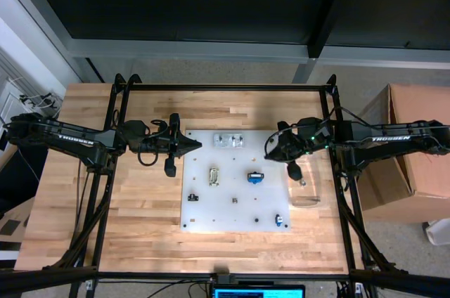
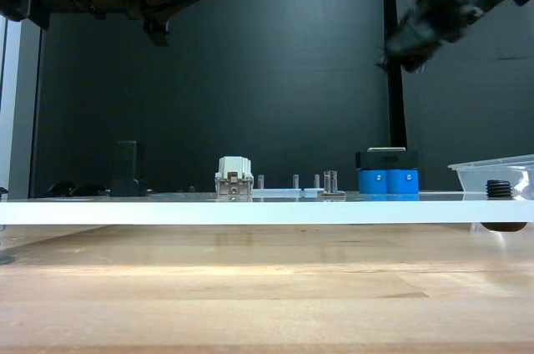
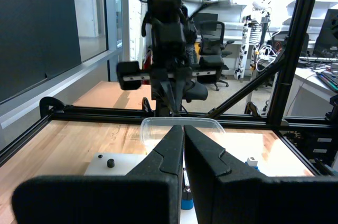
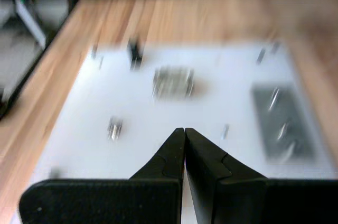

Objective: Pick the M12 nut and place it on its threads and fasten

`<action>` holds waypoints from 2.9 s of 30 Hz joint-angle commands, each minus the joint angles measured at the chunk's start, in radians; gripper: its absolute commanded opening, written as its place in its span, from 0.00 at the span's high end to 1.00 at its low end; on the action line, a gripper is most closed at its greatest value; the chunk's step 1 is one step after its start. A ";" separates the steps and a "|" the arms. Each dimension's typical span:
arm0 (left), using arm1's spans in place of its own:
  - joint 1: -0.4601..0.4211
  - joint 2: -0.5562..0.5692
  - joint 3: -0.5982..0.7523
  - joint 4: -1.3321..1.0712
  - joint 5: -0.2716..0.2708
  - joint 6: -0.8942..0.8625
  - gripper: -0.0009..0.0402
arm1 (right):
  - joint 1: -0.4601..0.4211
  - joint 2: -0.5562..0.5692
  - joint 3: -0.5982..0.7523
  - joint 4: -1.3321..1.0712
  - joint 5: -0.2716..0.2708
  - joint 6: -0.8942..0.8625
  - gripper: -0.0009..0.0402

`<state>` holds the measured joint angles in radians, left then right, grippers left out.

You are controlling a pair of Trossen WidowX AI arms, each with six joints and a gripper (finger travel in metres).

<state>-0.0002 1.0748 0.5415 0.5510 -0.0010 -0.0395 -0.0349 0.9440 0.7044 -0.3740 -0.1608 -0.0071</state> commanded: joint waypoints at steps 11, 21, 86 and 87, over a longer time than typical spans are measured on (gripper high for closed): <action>0.000 0.000 0.000 0.000 0.000 0.000 0.98 | 0.112 0.000 0.148 -0.625 0.002 -0.235 0.98; 0.000 0.000 0.000 0.000 0.000 0.000 0.98 | 0.143 0.039 0.209 -0.922 0.038 -0.580 0.98; 0.000 0.000 0.000 0.000 0.000 0.000 0.98 | 0.341 0.322 -0.142 -0.425 0.176 -0.648 0.51; 0.000 0.000 0.000 0.000 0.000 0.000 0.98 | 0.341 0.322 -0.142 -0.425 0.176 -0.637 0.53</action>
<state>-0.0002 1.0752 0.5411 0.5507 -0.0010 -0.0395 0.3058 1.2659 0.5625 -0.8005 0.0151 -0.6552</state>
